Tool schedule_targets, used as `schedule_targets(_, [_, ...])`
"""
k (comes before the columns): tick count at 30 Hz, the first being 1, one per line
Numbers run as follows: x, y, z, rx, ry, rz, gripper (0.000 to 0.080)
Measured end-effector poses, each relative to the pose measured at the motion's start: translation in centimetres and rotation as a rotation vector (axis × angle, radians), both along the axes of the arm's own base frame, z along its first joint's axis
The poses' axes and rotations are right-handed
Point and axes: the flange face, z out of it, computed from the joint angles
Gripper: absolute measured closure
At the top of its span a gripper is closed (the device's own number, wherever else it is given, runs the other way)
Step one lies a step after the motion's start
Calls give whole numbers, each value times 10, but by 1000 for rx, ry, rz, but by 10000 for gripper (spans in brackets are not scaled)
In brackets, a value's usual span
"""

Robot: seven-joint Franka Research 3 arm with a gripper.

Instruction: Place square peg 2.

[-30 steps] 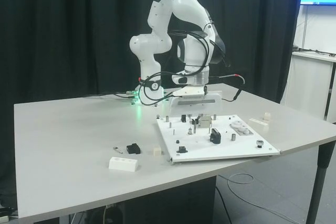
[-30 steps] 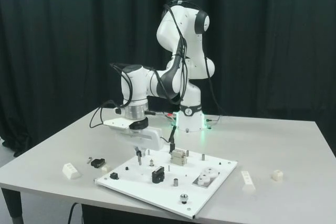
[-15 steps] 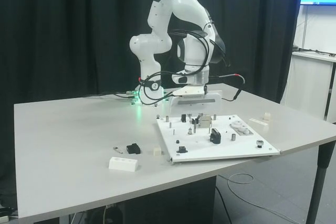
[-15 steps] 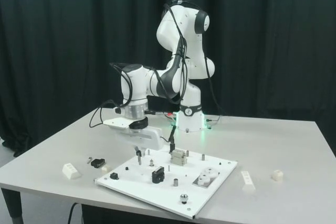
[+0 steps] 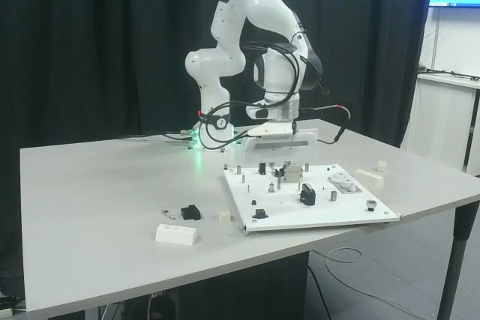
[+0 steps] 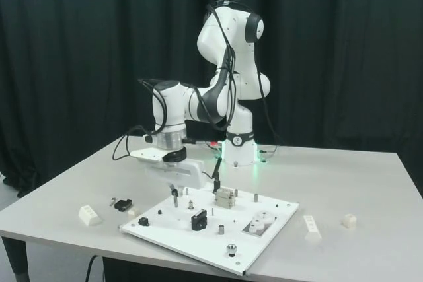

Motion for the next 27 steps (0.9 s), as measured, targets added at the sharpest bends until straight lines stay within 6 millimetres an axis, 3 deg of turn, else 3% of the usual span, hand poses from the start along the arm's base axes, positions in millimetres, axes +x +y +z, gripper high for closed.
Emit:
schedule_targets(6, [5, 12, 5, 3, -6, 20, 738])
schedule_targets(12, [11, 39, 15, 12, -11, 65, 738])
schedule_targets(18, [16, 79, 26, 20, -19, 110, 738])
schedule_targets(27, [19, 155, 37, 25, -35, 121, 738])
